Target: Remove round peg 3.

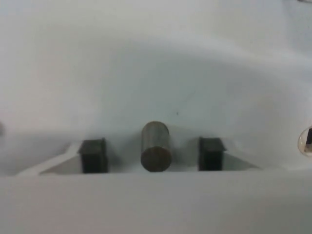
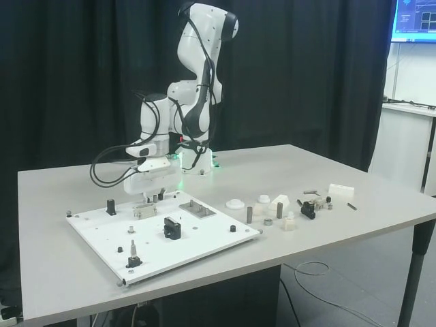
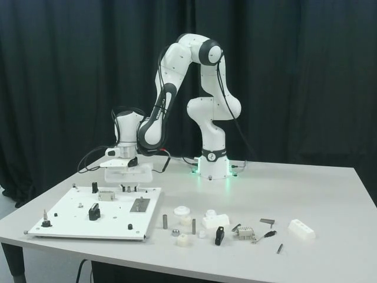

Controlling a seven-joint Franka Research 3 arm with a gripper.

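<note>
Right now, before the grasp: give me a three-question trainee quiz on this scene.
1. True or false: the jaws are shut on the round peg.
2. The jaws hang over: A) the white board; B) the floor; C) a shelf.
3. Fill in: the loose parts lie on the grey ___.
Key: 1 false, a gap shows on each side of the peg; 2 A; 3 table.

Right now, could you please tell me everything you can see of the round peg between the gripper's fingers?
The round peg is a short, dark grey cylinder with a flat round end face, dull like metal. In the wrist view it stands midway between the two black fingertips of the gripper, with a clear gap on each side, so neither touches it. It rises from the white board; its base is hidden.
</note>
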